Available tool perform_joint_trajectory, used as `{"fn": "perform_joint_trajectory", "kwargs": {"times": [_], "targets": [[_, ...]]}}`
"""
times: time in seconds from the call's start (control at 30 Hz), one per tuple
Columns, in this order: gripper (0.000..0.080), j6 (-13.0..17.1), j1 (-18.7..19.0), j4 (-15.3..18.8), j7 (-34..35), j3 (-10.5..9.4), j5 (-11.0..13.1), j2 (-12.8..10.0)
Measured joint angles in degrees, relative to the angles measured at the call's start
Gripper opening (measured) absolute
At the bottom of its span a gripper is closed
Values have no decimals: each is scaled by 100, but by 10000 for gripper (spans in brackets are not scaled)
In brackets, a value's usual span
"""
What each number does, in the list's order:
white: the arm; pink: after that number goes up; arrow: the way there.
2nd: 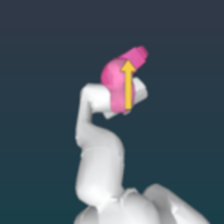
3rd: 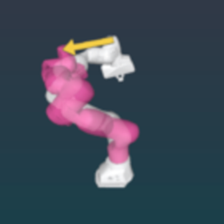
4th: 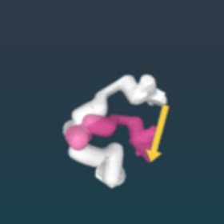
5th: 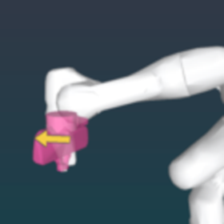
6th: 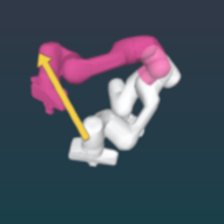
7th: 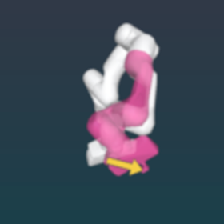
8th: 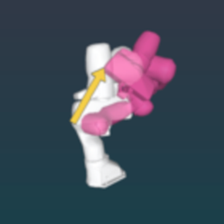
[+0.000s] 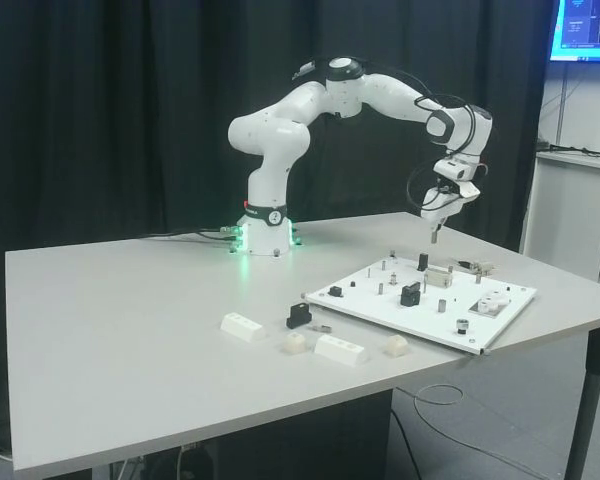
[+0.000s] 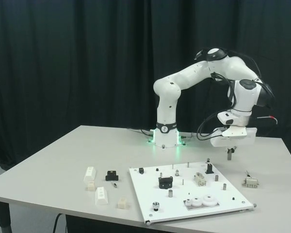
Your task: Place square peg 4.
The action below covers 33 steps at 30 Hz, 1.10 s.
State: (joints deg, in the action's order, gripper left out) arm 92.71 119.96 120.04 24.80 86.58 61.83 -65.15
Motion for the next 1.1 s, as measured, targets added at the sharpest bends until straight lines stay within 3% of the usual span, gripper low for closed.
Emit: {"fn": "perform_joint_trajectory", "kwargs": {"times": [0.3,1.1], "targets": [[150,253,-152,-248,130,-286,5,-28],[150,421,-659,-634,109,-894,214,-30]]}}
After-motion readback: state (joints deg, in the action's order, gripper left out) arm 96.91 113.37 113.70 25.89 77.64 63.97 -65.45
